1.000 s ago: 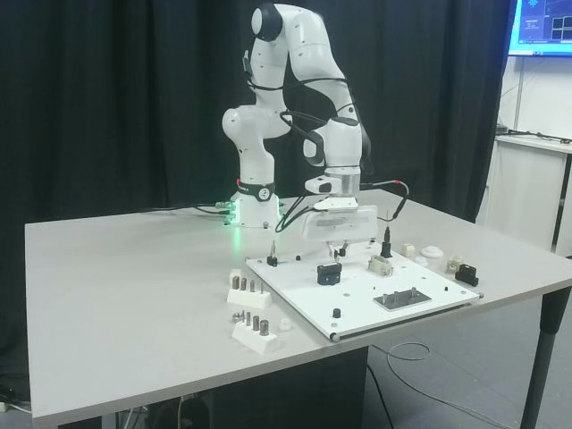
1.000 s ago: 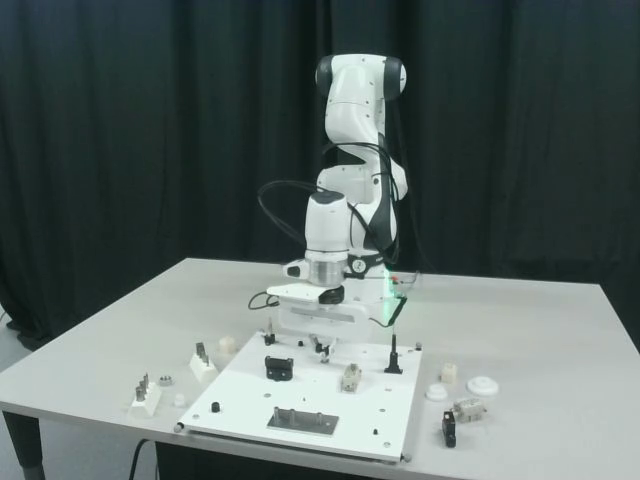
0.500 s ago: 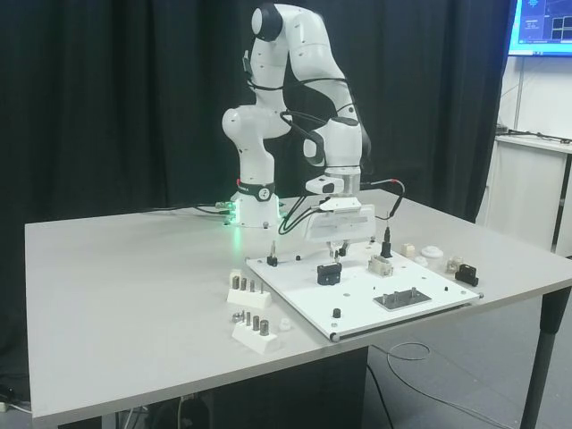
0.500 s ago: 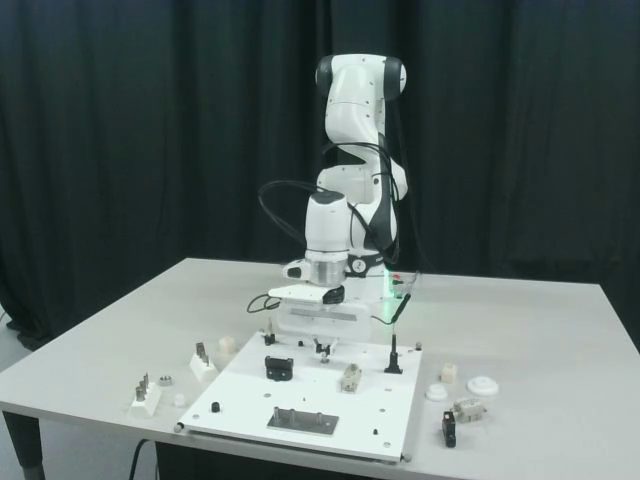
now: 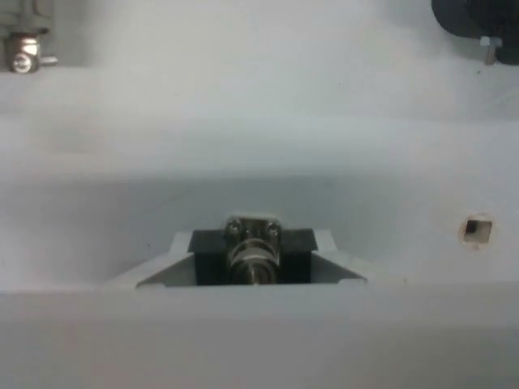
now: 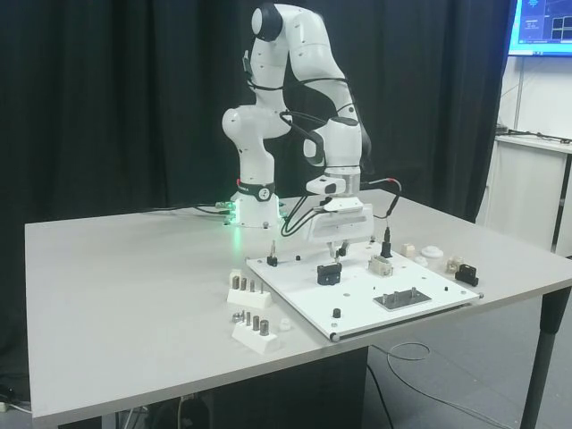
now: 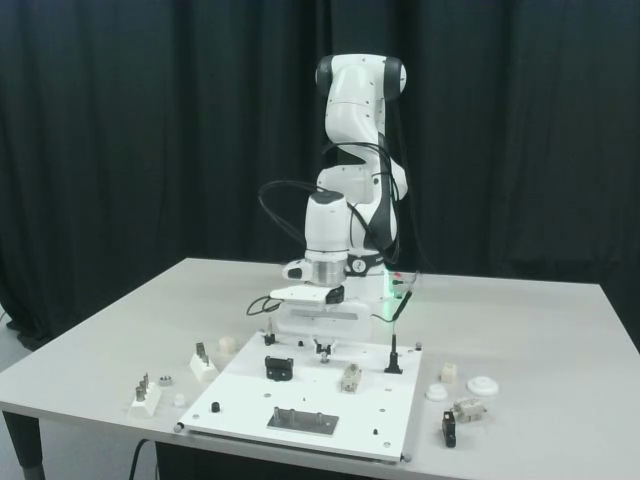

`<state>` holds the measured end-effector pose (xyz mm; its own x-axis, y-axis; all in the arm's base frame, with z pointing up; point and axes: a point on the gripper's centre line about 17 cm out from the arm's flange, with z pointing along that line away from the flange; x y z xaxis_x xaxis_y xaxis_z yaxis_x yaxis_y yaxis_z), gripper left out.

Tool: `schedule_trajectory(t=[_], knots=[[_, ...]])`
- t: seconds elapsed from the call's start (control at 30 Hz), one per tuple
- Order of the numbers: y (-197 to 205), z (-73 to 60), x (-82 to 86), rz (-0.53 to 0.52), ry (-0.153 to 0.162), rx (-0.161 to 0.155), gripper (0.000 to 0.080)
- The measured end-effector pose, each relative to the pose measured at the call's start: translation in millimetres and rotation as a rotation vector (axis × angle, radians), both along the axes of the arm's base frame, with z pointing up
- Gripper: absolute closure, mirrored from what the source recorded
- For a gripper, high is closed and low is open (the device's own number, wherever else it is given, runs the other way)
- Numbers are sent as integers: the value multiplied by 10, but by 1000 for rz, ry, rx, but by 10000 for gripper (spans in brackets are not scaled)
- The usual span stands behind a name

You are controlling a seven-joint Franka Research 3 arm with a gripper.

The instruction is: Insert BNC.

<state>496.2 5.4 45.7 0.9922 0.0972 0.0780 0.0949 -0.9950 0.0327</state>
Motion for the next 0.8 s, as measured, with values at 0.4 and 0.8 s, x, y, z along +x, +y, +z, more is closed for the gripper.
schedule_trajectory(t=[0.4, 0.8], knots=[[4, 0, 0, 84, 2, -6, 677], [13, -1, -2, 243, 6, -19, 677]])
